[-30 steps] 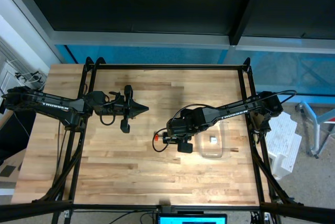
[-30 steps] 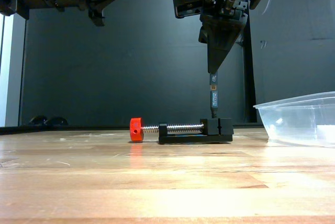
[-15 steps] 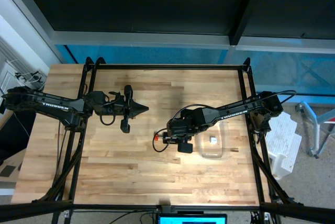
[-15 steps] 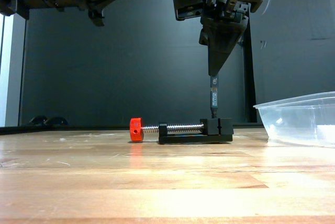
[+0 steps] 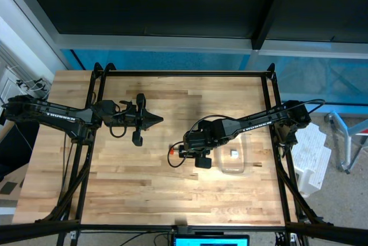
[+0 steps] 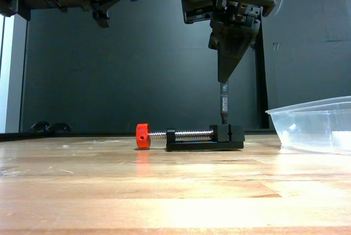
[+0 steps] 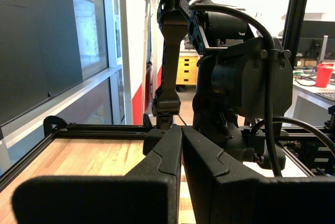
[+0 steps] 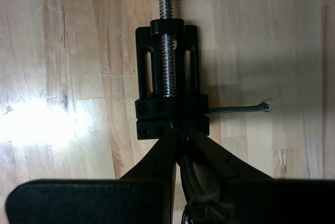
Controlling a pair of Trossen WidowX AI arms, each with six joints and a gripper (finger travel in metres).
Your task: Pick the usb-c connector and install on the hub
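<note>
My right claw (image 6: 222, 80) has eased down a little toward the small black rectangular hub (image 6: 227, 136) with the orange-red knob. Its body sits lower above that hub than a second ago. Less of the thin, dark, upright usb-c connector (image 6: 224, 103) with its silver-grey band now shows between my claw tip and the hub's top.

Black hub (image 6: 204, 136), orange-red knob (image 6: 142, 135), pale wooden table (image 6: 164, 191).
</note>
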